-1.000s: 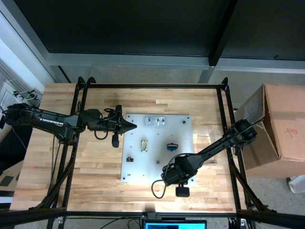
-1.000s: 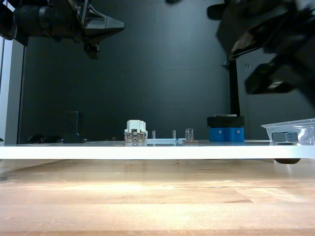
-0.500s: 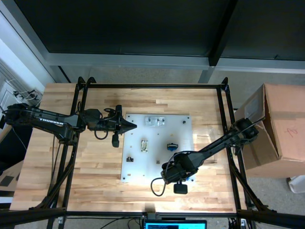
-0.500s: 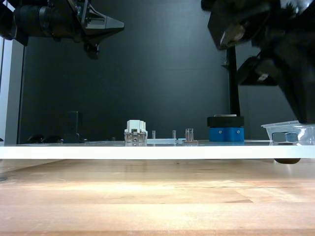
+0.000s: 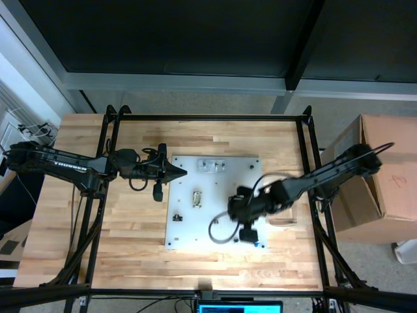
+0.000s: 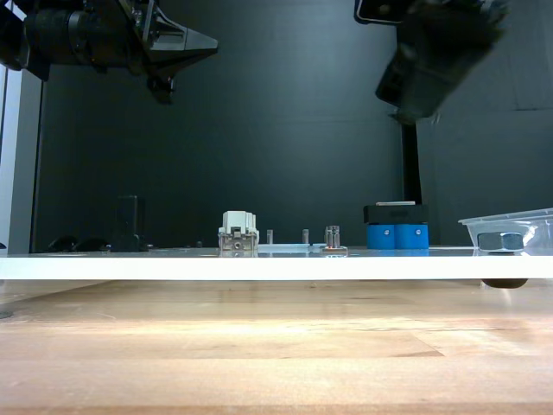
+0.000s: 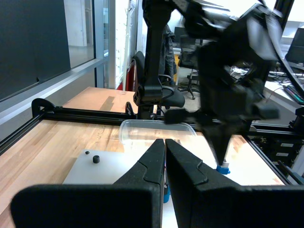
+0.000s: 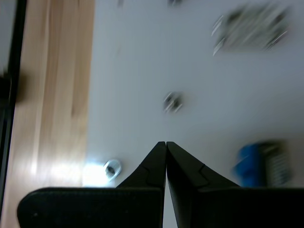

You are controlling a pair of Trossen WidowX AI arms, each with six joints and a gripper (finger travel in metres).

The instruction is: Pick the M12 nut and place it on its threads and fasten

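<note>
The small silver nut (image 6: 499,240) sits low on its stud at the board's near right edge, in front of the clear tray (image 6: 518,220), with no ribs showing under it. In the right wrist view it is a silver ring (image 8: 112,167) on the white board (image 5: 189,222). My right gripper (image 5: 236,208) hangs high over the middle right of the board, apart from the nut, shut on nothing (image 8: 166,142). My left gripper (image 5: 181,173) hovers high off the board's far left edge, fingers shut and empty (image 7: 165,141).
A blue block (image 6: 396,235) and a white connector (image 6: 238,232) stand on the board. The frame's black rails (image 5: 306,163) run along the table's sides. A cardboard box (image 5: 381,176) stands to the right of the table.
My right gripper has risen and drawn back from the near right edge toward the middle of the board. The nut has stayed in place. The left arm has not moved.
</note>
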